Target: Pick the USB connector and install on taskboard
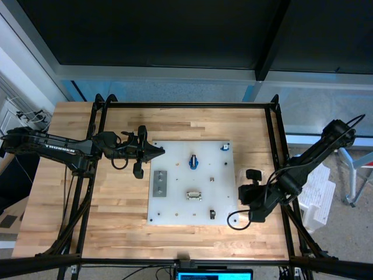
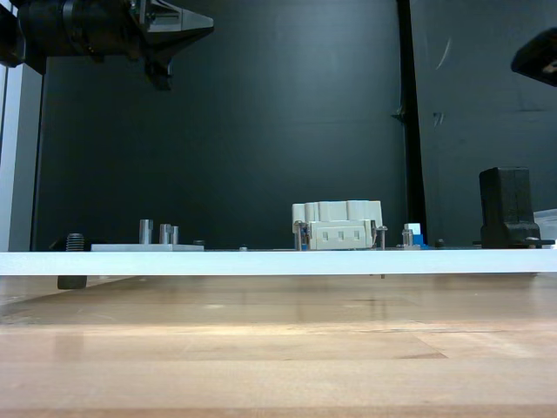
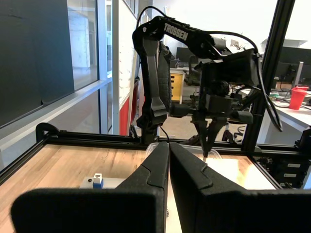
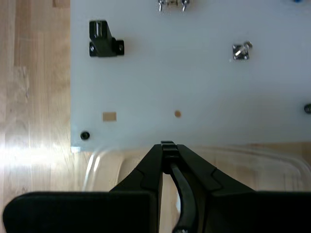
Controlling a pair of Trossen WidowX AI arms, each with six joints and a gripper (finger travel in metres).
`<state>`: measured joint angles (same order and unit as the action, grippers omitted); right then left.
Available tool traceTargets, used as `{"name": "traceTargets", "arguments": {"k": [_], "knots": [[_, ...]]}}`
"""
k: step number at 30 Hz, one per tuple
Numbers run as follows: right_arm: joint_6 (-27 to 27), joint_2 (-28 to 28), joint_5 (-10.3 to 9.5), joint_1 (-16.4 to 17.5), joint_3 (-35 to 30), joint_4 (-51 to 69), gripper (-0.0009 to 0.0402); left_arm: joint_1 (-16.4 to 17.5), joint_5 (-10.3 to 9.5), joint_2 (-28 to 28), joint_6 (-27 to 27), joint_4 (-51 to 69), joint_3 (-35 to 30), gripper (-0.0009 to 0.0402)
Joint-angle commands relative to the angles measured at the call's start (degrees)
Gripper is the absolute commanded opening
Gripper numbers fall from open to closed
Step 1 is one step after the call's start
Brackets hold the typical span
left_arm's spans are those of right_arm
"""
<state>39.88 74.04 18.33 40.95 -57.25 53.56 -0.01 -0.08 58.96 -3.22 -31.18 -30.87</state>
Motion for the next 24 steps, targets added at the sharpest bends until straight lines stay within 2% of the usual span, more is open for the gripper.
{"name": "traceTargets", "arguments": {"k": [1,6,21,24], "knots": [[-0.4,3.3,-0.46,-0.5,-2.8,-0.1,0.0,0.0,0.02,0.0,0.0,0.0,0.0,0.0],[-0.6,7.7,-1.53,-1.4,-6.8,0.0,0.0,0.0,0.02,0.0,0.0,0.0,0.0,0.0],[-2.0,20.1,-2.05,-3.7,-18.4,-0.2,0.0,0.0,0.02,0.0,0.0,0.0,0.0,0.0],[-2.9,22.2,-3.43,-4.6,-20.3,-0.2,0.0,0.0,0.02,0.0,0.0,0.0,0.0,0.0]]}}
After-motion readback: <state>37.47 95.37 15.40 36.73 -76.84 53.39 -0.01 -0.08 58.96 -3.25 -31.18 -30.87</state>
